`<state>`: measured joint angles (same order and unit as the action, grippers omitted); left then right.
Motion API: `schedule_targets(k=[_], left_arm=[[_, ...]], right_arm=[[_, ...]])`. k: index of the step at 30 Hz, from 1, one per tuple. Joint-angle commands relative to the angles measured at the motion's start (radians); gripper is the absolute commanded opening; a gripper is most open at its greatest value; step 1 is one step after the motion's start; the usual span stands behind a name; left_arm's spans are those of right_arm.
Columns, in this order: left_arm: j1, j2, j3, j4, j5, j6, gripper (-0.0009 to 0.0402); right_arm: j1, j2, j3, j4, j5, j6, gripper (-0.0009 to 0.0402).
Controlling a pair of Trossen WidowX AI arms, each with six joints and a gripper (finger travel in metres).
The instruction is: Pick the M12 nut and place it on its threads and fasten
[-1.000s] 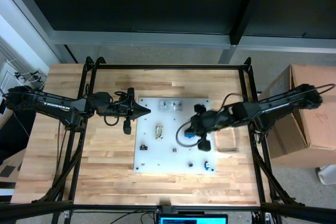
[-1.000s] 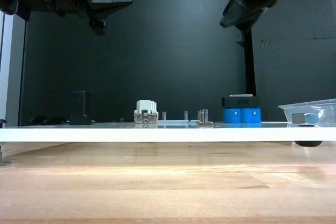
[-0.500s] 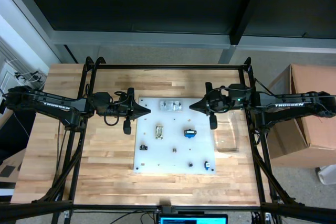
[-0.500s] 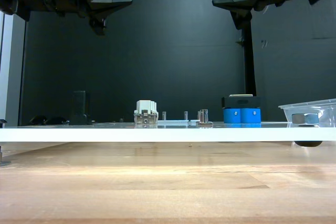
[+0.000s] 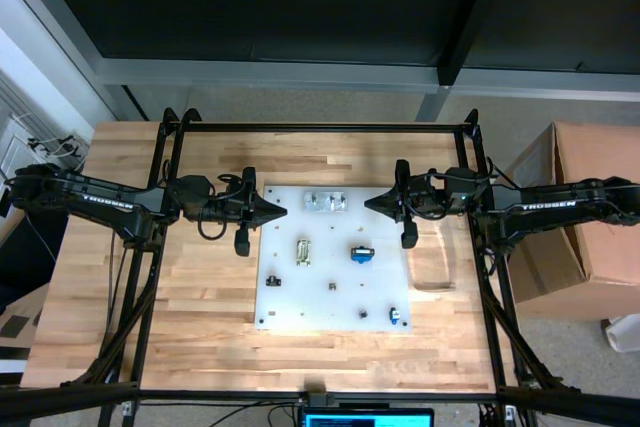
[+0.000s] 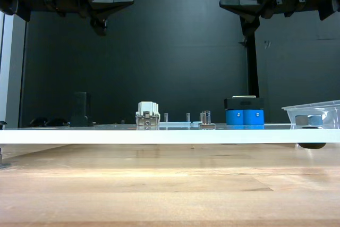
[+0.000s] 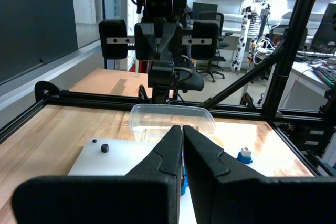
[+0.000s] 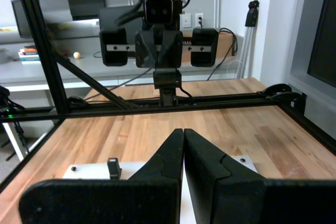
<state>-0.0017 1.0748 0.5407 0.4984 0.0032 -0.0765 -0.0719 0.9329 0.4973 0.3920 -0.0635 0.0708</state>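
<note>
a clear tray (image 7: 199, 121) lies beyond the tips of the left gripper (image 7: 182, 128), whose fingers are pressed together with nothing between them. what the tray holds cannot be made out through its walls. only the low view shows the silver nut (image 6: 308, 120), well below and to the right of the right gripper (image 6: 221, 2). it sits at the level of the white board (image 6: 159, 134) and overlaps the tray's outline, which the frame edge cuts off. from above the nut cannot be picked out, so whether it sits on its stud or in the tray cannot be told. the right fingers are likewise pressed together and hold nothing. both pairs of fingers hang high over the board's far part, tips pointing at each other and well apart. a grey connector (image 6: 147, 115) stands far below the gap between them, a blue block (image 6: 244, 117) far below the right fingers. each wrist view shows the opposite arm head-on beyond its fingertips, while the fingers themselves hide much of the board. the counter (image 5: 200, 307) carries the board.
</note>
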Motion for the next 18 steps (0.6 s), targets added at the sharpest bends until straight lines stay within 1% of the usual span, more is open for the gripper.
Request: schedule_targets(k=[1,3,12,18], left_arm=[[0.0,0.0,0.0,0.001,0.0,0.0,0.0],[0.0,0.0,0.0,0.0,0.0,0.0,0.0],[0.0,0.0,0.0,0.0,0.0,0.0,0.0],[0.0,0.0,0.0,0.0,0.0,0.0,0.0]], right_arm=[[0.006,0.0,-0.027,0.057,0.008,-0.001,0.0],[0.009,0.0,-0.04,0.077,0.02,-0.001,0.0],[0.013,0.0,-0.047,0.097,0.019,-0.009,0.0],[0.016,0.0,-0.047,0.096,0.01,-0.008,0.0]])
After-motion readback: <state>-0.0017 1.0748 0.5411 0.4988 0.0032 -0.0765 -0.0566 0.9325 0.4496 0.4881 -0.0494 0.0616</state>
